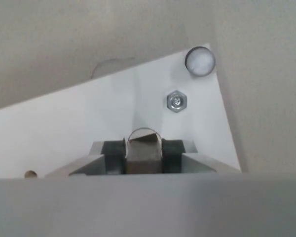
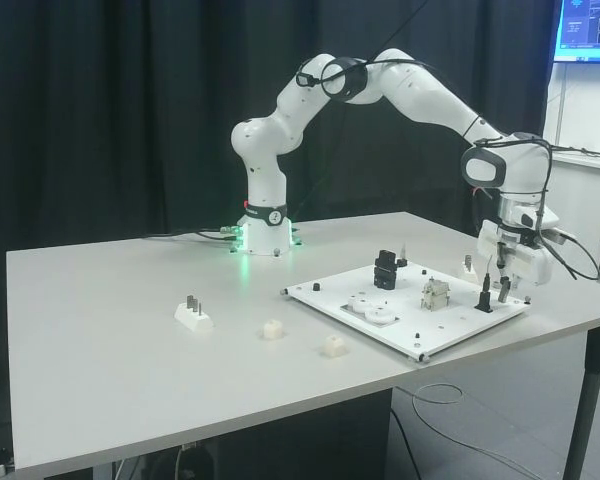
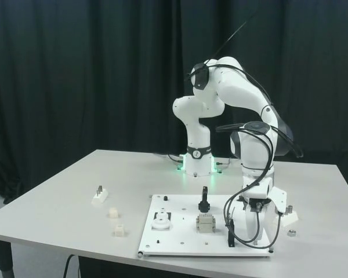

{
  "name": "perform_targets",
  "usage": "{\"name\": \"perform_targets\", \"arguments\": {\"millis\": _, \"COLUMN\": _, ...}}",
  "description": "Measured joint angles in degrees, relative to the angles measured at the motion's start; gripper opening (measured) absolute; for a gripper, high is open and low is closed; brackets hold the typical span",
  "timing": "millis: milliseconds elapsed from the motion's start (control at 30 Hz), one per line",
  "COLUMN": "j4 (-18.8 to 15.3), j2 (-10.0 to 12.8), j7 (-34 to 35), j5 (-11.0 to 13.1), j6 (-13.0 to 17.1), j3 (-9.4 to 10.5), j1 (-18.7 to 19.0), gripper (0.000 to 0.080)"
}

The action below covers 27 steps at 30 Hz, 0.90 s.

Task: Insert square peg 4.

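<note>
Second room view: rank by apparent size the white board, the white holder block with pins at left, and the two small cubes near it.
1. White board, largest by far.
2. Holder block.
3. The two cubes: they look alike, and the front one sits nearer the camera, so no ranking between them.

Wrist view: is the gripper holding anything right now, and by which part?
Yes. The gripper is shut on the square peg, its fingers clamping two opposite side faces, above the white board.

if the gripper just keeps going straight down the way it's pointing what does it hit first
Most likely the white board. The gripper is shut on a peg, which points down at the board near its corner, so the peg's tip would meet it first. How much gap remains is unclear.
</note>
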Motion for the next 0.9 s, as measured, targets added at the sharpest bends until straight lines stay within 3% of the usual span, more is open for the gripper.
{"name": "perform_targets", "arguments": {"millis": 900, "j4": 0.00, "j2": -0.04, "j7": -1.51, "j5": 1.08, "j6": -0.10, "j3": 0.02, "j1": 0.14, "gripper": 0.0150}}
